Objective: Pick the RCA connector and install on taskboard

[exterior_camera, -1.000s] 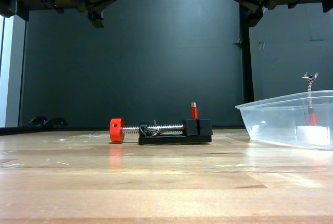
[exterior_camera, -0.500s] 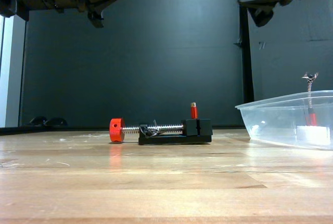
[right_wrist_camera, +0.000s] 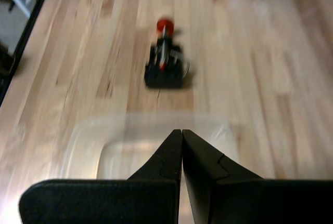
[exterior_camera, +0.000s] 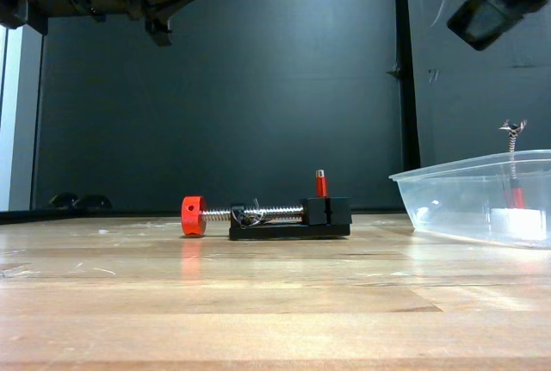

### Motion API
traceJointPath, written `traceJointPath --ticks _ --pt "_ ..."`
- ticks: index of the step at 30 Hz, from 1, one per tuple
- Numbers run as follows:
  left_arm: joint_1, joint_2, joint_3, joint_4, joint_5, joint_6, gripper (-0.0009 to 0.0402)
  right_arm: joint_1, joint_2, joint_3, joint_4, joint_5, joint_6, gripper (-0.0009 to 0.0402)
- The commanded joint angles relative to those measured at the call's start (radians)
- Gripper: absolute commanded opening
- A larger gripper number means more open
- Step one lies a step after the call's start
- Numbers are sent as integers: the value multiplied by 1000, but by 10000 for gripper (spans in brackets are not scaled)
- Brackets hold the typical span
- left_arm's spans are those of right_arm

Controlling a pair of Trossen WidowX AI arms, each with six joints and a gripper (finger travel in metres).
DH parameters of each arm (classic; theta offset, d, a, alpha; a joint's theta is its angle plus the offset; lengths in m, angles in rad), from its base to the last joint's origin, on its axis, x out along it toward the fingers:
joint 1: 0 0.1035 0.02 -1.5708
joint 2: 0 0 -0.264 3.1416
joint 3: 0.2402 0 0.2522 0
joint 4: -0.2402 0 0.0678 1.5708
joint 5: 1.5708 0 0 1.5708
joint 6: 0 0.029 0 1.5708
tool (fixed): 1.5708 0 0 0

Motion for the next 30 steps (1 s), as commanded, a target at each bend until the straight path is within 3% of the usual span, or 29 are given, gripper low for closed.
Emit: traceJointPath --ticks 1,4,10,23,30 --pt "0 0 0 0 0 0 0 40 4 -3 -61 35 42 0" --pt "0 0 0 0 0 0 0 81 15 -2 -122 67 81 0" --pt "0 0 0 0 0 0 0 147 50 -2 -147 76 130 0" --pt "0 0 0 0 0 0 0 196 161 -23 -147 76 159 0" --pt "0 0 0 0 0 0 0 211 168 -79 -109 83 200 4"
